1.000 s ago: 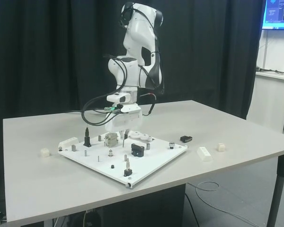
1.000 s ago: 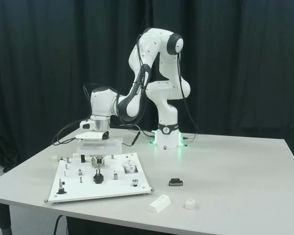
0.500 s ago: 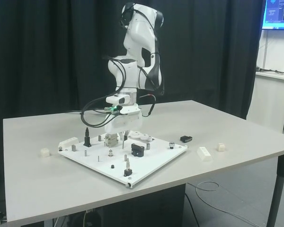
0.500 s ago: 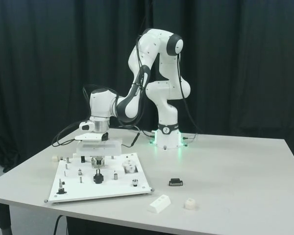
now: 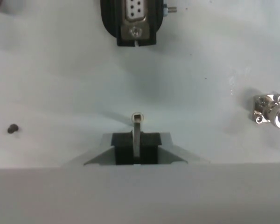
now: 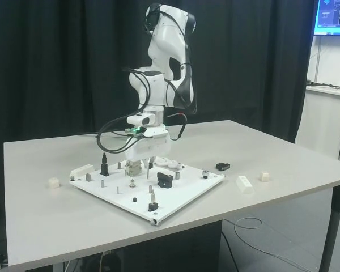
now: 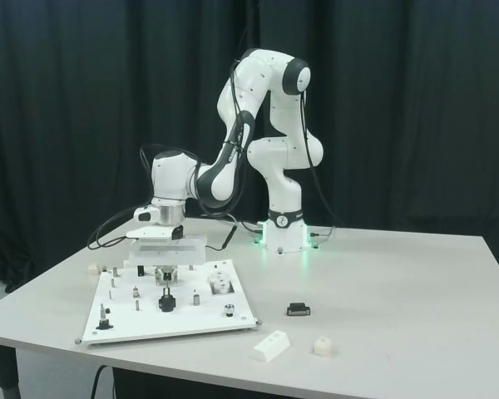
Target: Insert square peg 1.
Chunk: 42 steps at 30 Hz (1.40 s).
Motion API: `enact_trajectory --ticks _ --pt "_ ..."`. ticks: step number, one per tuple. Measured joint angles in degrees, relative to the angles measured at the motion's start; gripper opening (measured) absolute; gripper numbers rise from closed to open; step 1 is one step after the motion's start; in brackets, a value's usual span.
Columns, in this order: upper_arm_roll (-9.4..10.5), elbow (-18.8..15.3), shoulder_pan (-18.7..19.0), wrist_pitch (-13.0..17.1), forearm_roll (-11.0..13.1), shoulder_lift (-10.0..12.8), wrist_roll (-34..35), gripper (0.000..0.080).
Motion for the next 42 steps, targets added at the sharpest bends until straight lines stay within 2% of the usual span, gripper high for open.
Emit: enact_trajectory --ticks 23,42 --pt "0.34 0.59 -0.27 0.0 1.48 0.67 -0.37 0.0027" --pt "0.4 0.75 -0.57 -0.54 1.58 0.7 -0.37 0.0027"
